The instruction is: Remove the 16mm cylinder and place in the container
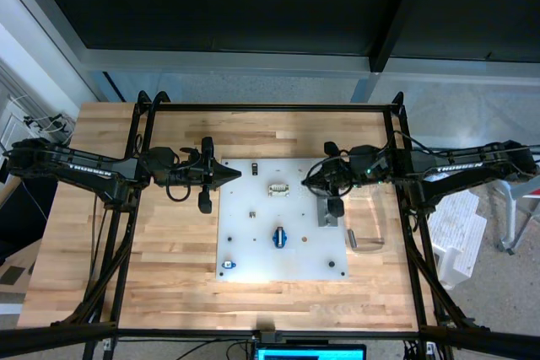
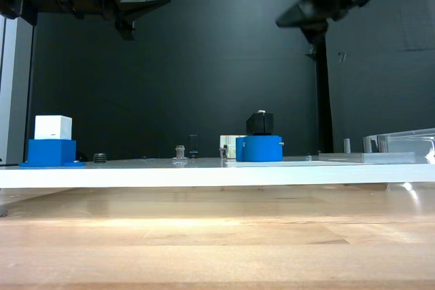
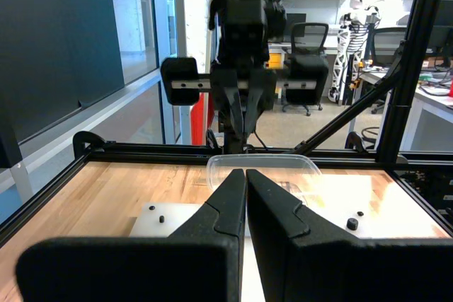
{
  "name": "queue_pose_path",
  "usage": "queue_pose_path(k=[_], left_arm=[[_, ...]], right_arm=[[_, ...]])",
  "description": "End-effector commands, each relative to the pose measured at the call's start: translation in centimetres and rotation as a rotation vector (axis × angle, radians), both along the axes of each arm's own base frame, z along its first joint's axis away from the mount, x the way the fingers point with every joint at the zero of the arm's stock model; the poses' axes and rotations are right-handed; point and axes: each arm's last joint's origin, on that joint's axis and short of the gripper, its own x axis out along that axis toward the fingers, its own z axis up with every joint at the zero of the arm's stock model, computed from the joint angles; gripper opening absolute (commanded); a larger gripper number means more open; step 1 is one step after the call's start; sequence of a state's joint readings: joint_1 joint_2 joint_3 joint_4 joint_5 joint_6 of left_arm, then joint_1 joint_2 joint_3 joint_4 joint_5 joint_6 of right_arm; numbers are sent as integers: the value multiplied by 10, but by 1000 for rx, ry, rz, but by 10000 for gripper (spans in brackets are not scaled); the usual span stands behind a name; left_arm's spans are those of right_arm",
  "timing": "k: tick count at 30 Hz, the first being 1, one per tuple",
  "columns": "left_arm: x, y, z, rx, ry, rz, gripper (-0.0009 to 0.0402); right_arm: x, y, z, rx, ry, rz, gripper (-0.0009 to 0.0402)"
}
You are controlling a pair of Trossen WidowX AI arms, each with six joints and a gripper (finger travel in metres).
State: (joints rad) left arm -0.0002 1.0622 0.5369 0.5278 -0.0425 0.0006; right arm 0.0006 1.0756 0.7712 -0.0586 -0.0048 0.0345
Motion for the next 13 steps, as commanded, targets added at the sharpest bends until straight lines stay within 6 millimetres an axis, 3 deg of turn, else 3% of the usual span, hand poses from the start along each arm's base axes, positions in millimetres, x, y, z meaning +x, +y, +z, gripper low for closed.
queue_pose_path(k=[1, 13], left_arm=[[0, 0, 0, 0, 0, 0, 0], [0, 0, 0, 0, 0, 0, 0]], right_arm=[[5, -6, 1, -10, -83, -1, 0], [20, -18, -6, -31, -305, 24, 0]])
